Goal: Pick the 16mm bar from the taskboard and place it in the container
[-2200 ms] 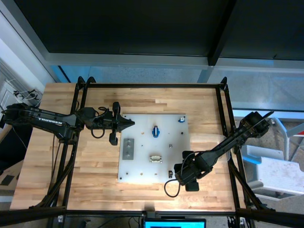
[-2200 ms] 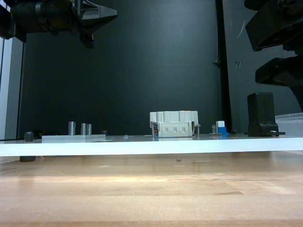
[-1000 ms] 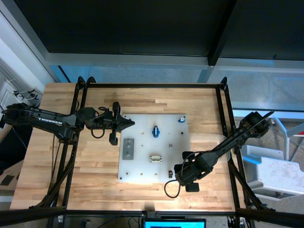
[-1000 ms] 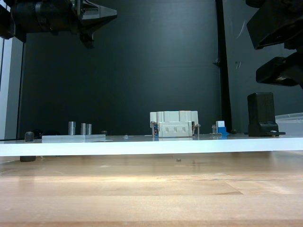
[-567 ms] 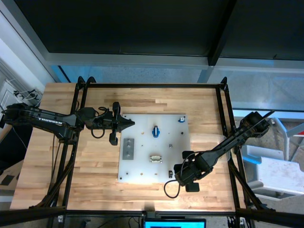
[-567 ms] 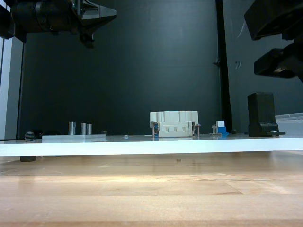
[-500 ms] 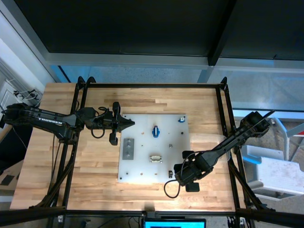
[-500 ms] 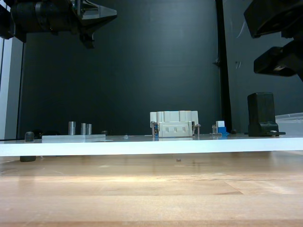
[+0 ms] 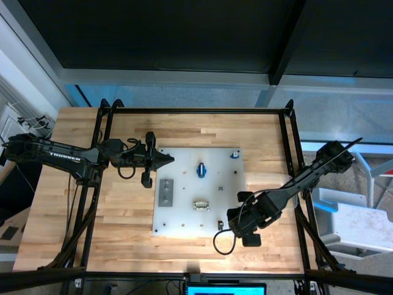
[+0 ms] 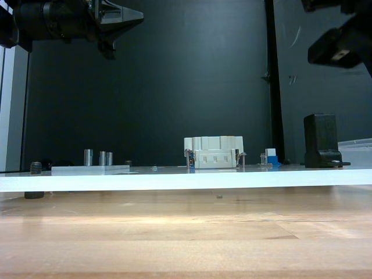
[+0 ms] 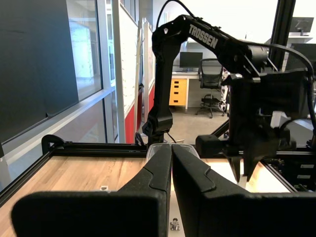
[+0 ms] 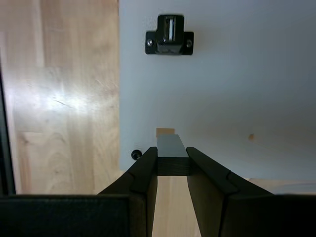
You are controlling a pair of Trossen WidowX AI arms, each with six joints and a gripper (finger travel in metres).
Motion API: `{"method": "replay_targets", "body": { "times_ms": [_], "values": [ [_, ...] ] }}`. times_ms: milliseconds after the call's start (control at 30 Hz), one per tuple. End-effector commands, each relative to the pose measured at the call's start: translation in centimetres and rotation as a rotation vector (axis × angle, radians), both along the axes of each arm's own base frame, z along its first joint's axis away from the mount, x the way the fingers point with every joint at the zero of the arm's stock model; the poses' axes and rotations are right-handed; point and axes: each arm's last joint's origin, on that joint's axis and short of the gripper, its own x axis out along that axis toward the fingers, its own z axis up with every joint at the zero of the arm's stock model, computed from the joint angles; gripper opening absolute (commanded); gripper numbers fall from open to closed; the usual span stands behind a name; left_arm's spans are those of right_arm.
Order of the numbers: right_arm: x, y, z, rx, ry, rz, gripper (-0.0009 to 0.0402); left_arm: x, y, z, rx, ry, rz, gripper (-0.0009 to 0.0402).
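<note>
Bar (image 12: 172, 148) in right gripper (image 12: 172, 159) above taskboard (image 12: 222, 89) corner, left gripper (image 11: 171, 152) opposite.

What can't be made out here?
The bar in the right gripper, over the taskboard's near right corner: its length hidden between fingers, right wrist view.
Container: cut by frame edge, low view.
Left gripper, shut above the far left corner: cut by top edge, low view.

wooden table (image 9: 123, 215) inside a black frame (image 9: 196, 111); yellow drawers (image 11: 178, 92), office chair (image 11: 211, 88) beyond.
</note>
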Motion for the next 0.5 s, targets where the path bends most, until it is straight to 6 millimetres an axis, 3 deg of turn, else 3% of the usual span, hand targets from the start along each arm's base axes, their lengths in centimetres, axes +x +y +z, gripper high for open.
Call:
{"method": "replay_targets", "body": {
  "times_ms": [33,500],
  "values": [
    [-0.4,-0.4,0.7,0.006,-0.005,-0.006,0.0032,0.0,0.0,0.0,0.0,0.0,0.0,0.0],
    [-1.1,-1.5,3.8,-0.026,-0.028,-0.018,0.0032,0.0,0.0,0.0,0.0,0.0,0.0,0.0]
  ]
}}
